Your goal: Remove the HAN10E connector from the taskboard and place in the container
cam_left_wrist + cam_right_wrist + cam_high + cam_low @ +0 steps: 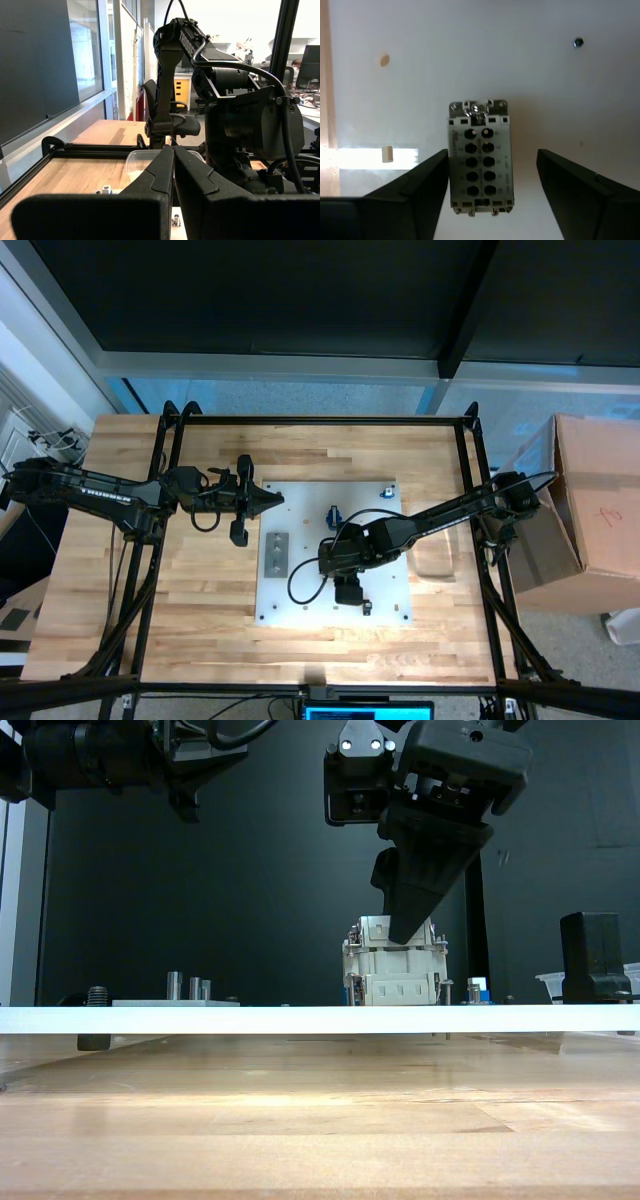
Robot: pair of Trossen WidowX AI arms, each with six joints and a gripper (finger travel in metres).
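HAN10E connector [480,162] stands upright in its seat on the taskboard [300,590], with the right gripper [492,170] open astride it (not yet clamped). This looks like the grasp step: next, close and lift straight up. The left gripper [270,498] hovers closed over the board's left edge

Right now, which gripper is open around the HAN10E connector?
The right gripper, open either side of the HAN10E connector standing on the taskboard. The left gripper is shut, above the board's left edge.
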